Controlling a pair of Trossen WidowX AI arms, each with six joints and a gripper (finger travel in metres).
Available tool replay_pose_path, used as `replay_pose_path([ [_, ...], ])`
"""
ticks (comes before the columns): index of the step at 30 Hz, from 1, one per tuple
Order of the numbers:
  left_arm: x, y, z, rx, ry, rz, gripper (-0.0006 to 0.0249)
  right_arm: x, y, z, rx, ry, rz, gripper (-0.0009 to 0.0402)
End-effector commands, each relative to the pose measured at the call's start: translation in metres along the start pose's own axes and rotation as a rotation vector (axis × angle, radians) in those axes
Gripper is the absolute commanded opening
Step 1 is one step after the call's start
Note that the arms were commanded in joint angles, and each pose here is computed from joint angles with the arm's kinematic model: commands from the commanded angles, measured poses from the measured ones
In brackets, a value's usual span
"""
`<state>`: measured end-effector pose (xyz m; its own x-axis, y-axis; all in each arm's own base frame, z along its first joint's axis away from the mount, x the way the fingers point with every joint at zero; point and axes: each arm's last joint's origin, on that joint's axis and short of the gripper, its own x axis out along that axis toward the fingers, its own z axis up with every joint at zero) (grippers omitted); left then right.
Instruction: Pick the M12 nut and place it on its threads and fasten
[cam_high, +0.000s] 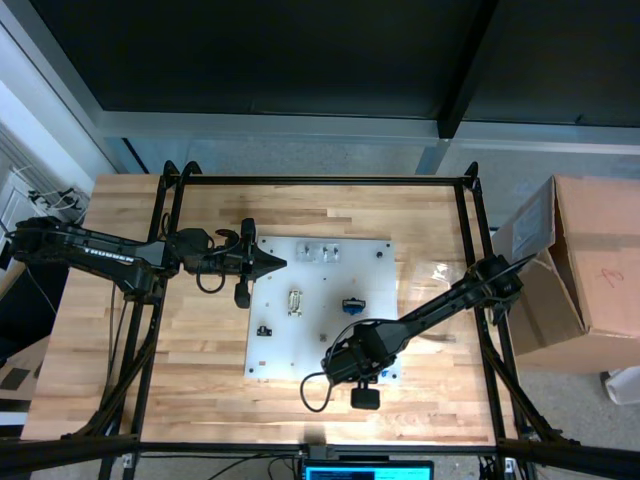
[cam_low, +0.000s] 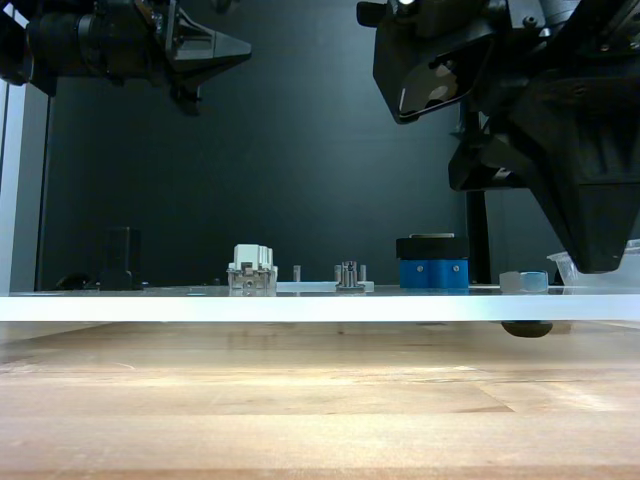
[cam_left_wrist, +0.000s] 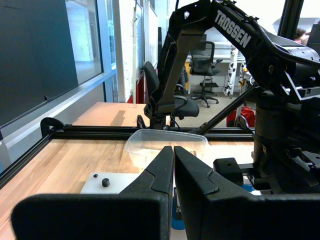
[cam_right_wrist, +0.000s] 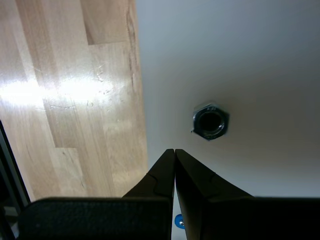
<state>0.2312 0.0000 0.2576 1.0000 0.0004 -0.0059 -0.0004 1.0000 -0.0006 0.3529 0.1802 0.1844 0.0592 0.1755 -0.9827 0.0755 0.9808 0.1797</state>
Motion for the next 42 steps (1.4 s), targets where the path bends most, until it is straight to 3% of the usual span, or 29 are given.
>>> replay_pose_path([
  [1, 0.0, 0.0, 0.0, 0.0, -0.001, 0.0, 0.0, -0.003, 0.0, 0.0, -0.002, -0.014, -0.002, 0.0],
  [15, 0.0, 0.0, 0.0, 0.0, -0.001, 0.0, 0.0, -0.006, 0.0, 0.0, -0.014, -0.034, -0.014, 0.0],
  [31, 0.0, 0.0, 0.0, 0.0, -0.001, 0.0, 0.0, -0.018, -0.003, -0.005, -0.061, -0.082, 0.007, 0.0],
  [39, 0.0, 0.0, 0.0, 0.0, -0.001, 0.0, 0.0, -0.057, -0.032, -0.012, -0.073, -0.39, 0.024, 0.0],
  [42, 0.0, 0.0, 0.0, 0.0, -0.001, 0.0, 0.0, -0.074, -0.048, -0.018, -0.069, -0.53, 0.005, 0.0],
])
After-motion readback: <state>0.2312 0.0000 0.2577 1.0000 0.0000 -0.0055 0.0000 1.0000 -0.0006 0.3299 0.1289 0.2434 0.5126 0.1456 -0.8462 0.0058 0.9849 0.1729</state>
